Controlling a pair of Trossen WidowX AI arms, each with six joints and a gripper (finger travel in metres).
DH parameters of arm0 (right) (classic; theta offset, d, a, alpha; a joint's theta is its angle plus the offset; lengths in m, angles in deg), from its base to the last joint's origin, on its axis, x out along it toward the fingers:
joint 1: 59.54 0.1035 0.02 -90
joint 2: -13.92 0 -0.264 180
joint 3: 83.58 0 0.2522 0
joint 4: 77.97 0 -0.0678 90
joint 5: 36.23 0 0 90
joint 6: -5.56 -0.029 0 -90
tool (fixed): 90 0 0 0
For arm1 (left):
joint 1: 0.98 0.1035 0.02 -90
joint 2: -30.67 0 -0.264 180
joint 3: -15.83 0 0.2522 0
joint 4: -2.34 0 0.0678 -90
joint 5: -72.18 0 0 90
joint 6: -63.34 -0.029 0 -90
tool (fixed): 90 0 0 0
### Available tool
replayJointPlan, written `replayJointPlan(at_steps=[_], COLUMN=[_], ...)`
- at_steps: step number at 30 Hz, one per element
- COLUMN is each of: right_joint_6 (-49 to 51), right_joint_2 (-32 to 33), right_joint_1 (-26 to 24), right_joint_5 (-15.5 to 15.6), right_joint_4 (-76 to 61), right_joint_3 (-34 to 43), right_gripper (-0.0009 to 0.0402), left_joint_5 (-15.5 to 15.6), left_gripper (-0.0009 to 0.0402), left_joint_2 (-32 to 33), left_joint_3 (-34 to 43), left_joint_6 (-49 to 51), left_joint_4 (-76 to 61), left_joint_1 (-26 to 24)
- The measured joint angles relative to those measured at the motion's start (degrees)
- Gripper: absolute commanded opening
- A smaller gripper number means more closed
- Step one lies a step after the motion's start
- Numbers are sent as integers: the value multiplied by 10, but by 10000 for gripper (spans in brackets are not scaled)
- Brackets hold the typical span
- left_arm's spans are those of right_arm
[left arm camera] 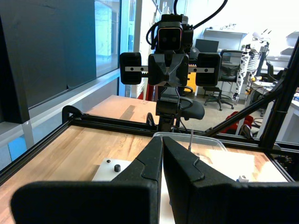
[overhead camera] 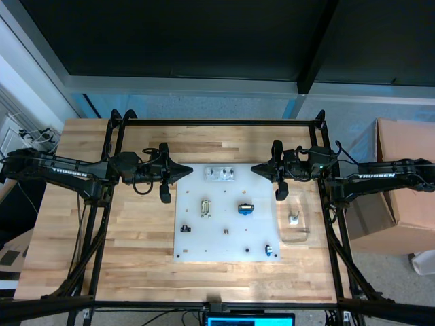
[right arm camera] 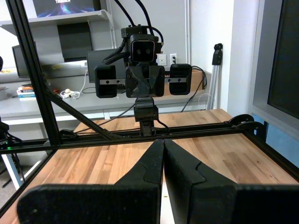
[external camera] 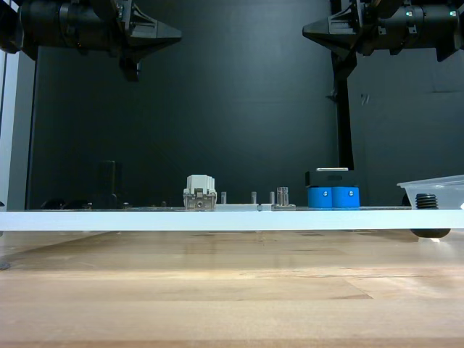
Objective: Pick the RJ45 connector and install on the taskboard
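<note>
From above: left tool and right tool hover at the upper corners of the taskboard; the RJ45 connector lies loose in a clear tray, centre right — picking not begun, I'd judge. Low view: both tools up high. Wrist views: each tool clenched (on nothing).

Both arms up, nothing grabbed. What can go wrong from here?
Connector lies free in the clear tray right of the board; its walls may crowd the grasp.
Right gripper and left gripper hang shut, high over the board's far corners; descending shut would likely knock the connector.
</note>
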Motion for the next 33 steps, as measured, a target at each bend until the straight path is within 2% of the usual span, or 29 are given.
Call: replayJointPlan(at_steps=[16, 23, 28, 33], right_joint_6=[-6, 10, 10, -3], right_joint_2=[-1, -70, -115, -118], right_joint_1=[0, 5, 37, 91], right_joint_5=[-3, -3, -5, -49], right_joint_4=[-19, -322, -530, -709], right_joint_3=[0, 52, 110, 179], right_gripper=[0, 0, 0, 0], left_joint_5=[0, 0, 0, 0], left_gripper=[0, 0, 0, 0], left_joint_2=[0, 0, 0, 0], left_joint_3=[0, 0, 0, 0], left_joint_6=[0, 0, 0, 0], left_joint_4=[0, 0, 0, 0], left_joint_1=[0, 0, 0, 0])
